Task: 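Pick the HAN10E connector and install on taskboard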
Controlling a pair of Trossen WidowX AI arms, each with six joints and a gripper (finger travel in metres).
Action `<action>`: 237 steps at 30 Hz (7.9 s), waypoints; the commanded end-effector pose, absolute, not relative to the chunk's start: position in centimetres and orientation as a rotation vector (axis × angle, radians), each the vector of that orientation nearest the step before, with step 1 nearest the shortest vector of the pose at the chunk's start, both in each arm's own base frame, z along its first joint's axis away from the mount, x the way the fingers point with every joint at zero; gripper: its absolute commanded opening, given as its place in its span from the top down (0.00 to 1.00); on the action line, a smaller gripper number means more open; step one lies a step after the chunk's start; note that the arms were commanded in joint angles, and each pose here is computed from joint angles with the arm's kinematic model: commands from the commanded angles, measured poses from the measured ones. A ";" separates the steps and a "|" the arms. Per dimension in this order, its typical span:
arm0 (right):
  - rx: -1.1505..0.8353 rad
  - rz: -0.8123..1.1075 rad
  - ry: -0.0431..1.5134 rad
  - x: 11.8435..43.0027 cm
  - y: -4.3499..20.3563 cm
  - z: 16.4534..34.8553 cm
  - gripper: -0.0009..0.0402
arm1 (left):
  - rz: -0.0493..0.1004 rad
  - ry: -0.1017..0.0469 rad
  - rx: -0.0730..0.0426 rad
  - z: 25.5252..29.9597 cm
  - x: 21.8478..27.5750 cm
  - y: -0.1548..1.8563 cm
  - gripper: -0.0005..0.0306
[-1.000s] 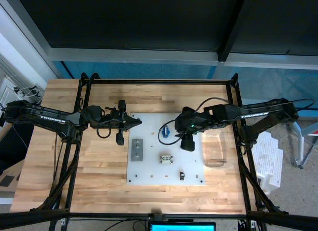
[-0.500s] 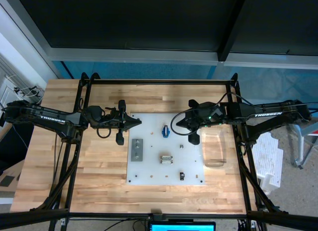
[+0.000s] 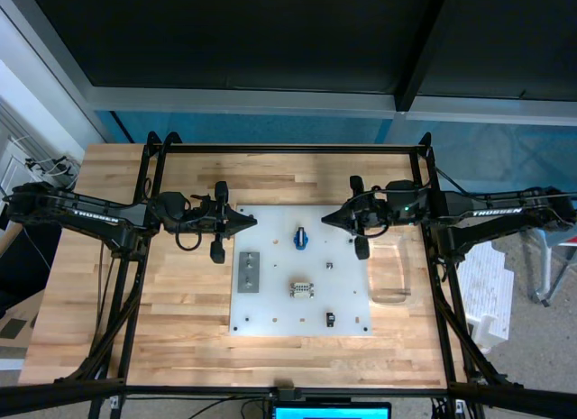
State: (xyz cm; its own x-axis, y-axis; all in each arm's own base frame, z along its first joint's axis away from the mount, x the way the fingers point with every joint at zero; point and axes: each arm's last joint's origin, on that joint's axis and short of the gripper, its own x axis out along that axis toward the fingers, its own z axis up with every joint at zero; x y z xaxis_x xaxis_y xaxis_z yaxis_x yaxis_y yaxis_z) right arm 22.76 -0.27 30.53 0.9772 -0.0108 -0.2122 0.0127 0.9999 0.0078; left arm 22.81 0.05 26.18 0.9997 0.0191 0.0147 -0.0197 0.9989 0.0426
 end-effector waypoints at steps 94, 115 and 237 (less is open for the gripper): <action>0.104 -0.031 -0.020 21.2 -0.7 26.9 0.98 | 0.019 -0.014 0.043 26.19 22.81 0.05 0.98; 0.103 -0.031 -0.017 21.2 -0.7 26.9 0.98 | 0.019 -0.014 0.043 26.19 22.81 0.06 0.98; 0.104 -0.031 -0.012 21.2 -0.7 26.8 0.98 | 0.019 -0.014 0.043 26.19 22.81 0.05 0.98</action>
State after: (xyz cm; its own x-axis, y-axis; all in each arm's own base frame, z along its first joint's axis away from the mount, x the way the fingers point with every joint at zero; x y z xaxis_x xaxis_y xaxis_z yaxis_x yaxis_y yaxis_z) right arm 21.24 -0.70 26.79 0.9994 -0.0324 0.0097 0.0312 0.9941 0.1038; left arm 22.81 0.05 26.17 0.9997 0.0191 0.0139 -0.0196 0.9989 0.0422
